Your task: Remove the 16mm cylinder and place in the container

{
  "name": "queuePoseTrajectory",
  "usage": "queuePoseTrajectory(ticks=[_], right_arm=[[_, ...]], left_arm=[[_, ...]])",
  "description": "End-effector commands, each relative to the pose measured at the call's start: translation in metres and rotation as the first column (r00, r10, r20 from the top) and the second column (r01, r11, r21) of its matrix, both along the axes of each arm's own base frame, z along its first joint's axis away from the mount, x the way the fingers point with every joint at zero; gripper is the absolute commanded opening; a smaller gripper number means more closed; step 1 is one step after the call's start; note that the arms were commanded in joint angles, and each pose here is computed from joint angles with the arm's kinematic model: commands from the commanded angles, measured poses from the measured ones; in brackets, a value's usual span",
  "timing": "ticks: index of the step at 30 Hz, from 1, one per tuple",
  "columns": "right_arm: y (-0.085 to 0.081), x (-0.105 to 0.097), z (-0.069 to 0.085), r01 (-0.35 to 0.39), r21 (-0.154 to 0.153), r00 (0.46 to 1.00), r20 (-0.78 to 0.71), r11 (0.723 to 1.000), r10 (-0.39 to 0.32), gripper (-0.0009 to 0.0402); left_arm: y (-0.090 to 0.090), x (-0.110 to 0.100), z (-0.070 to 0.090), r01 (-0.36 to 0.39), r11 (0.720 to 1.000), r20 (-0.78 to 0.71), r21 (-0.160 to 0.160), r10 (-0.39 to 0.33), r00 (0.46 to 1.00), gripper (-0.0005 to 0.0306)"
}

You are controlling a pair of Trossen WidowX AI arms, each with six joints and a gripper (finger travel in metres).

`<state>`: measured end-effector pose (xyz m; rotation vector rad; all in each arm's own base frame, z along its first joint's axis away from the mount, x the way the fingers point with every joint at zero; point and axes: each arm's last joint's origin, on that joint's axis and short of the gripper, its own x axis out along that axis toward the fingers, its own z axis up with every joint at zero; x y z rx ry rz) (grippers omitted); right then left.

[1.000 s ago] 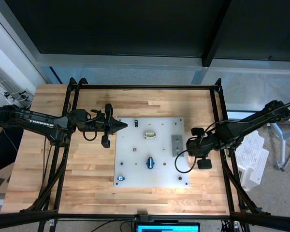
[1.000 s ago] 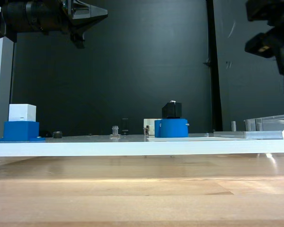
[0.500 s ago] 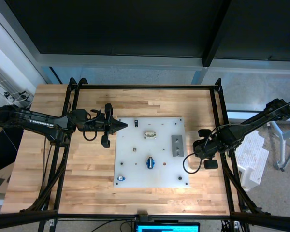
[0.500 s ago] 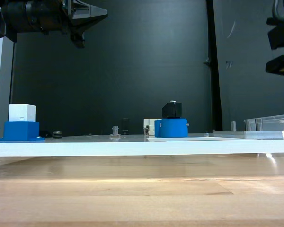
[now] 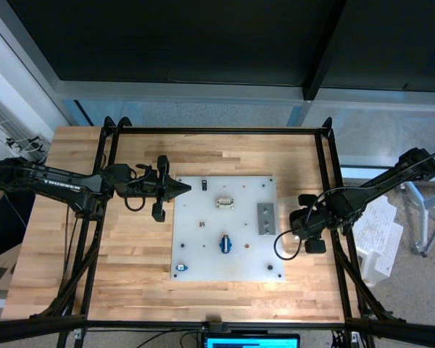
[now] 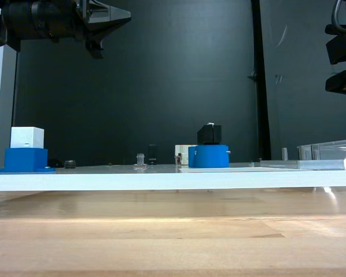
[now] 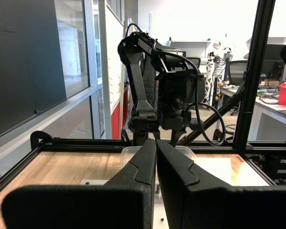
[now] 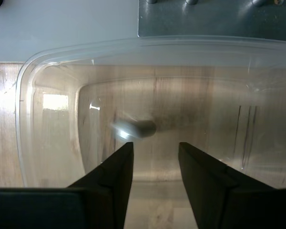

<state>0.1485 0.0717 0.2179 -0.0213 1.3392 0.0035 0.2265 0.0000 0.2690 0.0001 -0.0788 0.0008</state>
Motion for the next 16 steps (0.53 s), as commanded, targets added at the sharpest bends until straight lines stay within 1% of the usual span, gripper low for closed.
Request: queuePoseTrajectory(ticks=[1,7,8,11,16], right_arm=[[0.000,0.000,0.000,0.007,0.000,1.000,0.000,1.000,-0.007,0.0168],[0.000,0.001,0.001,0.007,0.003,1.000,0.004,1.000,-0.007,0.0182],[0.000,0.001,0.003,0.006,0.004,1.000,0.009,1.000,-0.006,0.0182],[-0.002,0.005,0.013,0.013,-0.010,0.999,0.046,1.000,-0.013,0.0178],[-0.009,0.012,0.029,0.026,0.004,0.994,0.102,1.000,-0.026,0.0164]], left_arm=[[0.000,0.000,0.000,0.000,1.000,0.000,0.000,0.000,1.000,0.0000],[0.000,0.000,0.000,0.000,1.000,0.000,0.000,0.000,1.000,0.0000],[0.000,0.000,0.000,0.000,1.000,0.000,0.000,0.000,1.000,0.0000],[0.000,0.000,0.000,0.000,1.000,0.000,0.000,0.000,1.000,0.0000],[0.000,0.000,0.000,0.000,1.000,0.000,0.000,0.000,1.000,0.0000]])
